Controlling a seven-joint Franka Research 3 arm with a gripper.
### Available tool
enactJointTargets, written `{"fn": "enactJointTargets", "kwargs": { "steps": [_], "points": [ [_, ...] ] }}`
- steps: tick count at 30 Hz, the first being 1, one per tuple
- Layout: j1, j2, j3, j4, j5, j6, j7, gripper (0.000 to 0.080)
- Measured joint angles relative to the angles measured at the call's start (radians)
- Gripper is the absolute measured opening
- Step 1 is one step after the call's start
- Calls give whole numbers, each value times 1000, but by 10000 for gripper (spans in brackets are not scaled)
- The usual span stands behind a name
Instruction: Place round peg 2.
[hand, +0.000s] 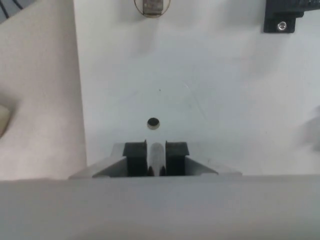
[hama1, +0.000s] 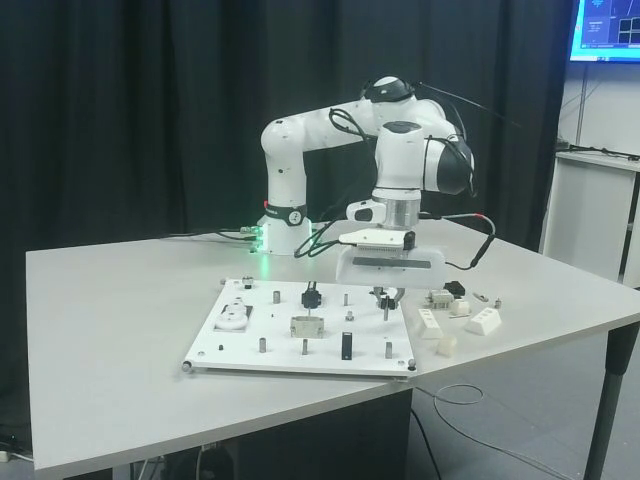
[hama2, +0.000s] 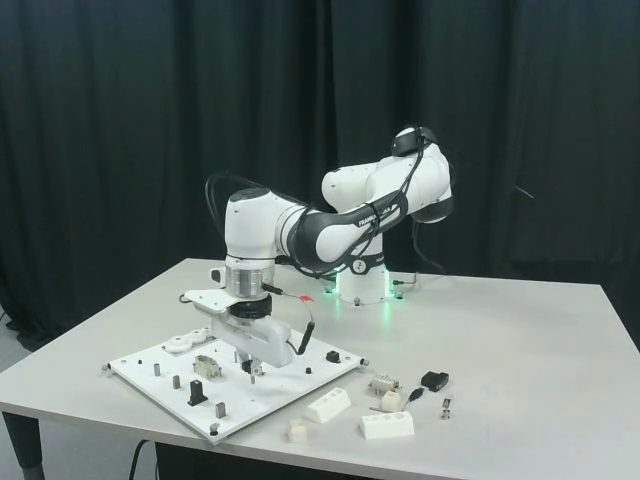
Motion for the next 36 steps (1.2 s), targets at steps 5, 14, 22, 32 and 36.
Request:
{"fn": "enactJointTargets", "kwargs": {
  "steps": [5,14,22,32,36],
  "points": [
    [0,0,0,0,0,0,0,74],
    [-3,2,4,0,0,5,0,74],
    [-6,3,10,0,0,15,0,74],
    [-6,3,12,0,0,23,-1,74],
    [-6,4,12,0,0,25,-4,74]
  ]
}}
